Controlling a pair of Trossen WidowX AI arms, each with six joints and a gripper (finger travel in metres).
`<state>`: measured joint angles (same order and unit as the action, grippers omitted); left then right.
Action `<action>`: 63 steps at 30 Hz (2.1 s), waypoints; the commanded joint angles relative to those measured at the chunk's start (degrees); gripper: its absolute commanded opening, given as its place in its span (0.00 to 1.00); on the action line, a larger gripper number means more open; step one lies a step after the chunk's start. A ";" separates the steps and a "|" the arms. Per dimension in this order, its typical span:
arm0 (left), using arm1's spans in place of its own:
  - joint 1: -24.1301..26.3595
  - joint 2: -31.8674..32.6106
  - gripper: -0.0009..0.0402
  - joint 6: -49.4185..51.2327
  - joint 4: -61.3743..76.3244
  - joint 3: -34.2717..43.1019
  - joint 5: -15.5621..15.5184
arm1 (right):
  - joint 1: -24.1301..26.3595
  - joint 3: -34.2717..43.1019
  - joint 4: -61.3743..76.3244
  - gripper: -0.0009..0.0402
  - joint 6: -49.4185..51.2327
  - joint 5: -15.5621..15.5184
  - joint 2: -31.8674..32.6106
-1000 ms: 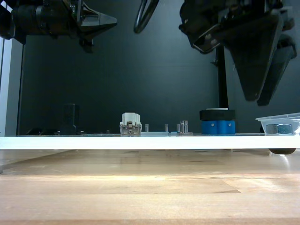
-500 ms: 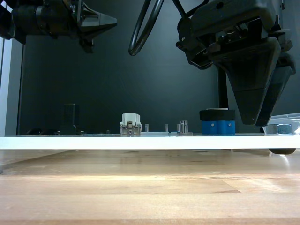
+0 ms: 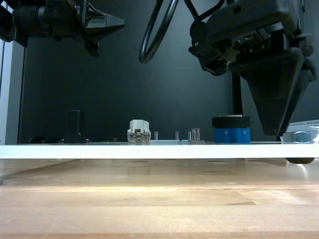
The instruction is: Unfasten the M12 nut and place it in the container
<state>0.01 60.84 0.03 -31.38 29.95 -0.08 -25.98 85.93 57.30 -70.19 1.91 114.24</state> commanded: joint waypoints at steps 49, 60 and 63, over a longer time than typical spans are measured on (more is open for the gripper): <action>0.00 0.02 0.02 0.00 0.00 0.00 0.00 | 0.00 -0.72 -1.49 0.09 29.70 0.00 -0.02; 0.00 0.02 0.02 0.00 0.00 0.00 0.00 | 0.00 -0.72 -1.51 0.09 50.58 0.00 -0.02; 0.00 0.02 0.02 0.00 0.00 0.00 0.00 | 0.00 -0.72 -1.51 0.09 54.69 0.00 -0.04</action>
<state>0.01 60.84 0.03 -31.38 29.95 -0.08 -25.98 85.17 55.83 -16.80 1.91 114.21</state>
